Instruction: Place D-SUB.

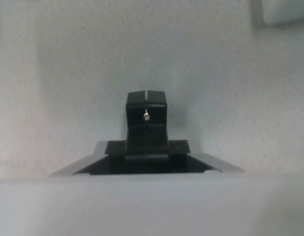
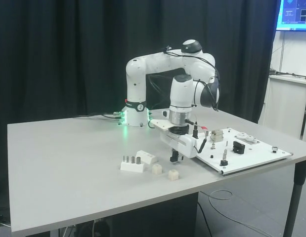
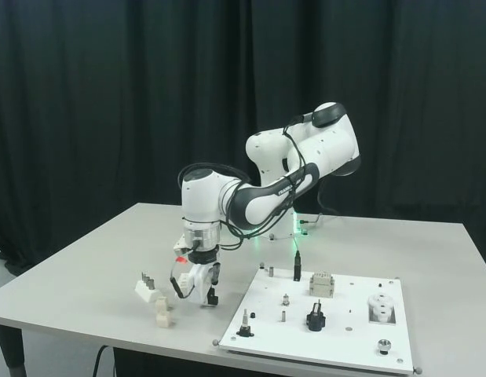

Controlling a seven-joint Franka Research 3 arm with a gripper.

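Over grey table [image 2: 68, 153], gripper [image 2: 175, 159], black curtain [image 2: 59, 54]

**Little legible writing in view**

Only one marking can be made out — dark lettering along the forearm of the white arm [image 3: 268, 194] in the second room view, apparently the maker's name, though the letters are too small to spell out with certainty. A lit screen [image 2: 293, 15], above and behind the arm in the first room view, shows lines of content — none readable. The wrist view shows no text.
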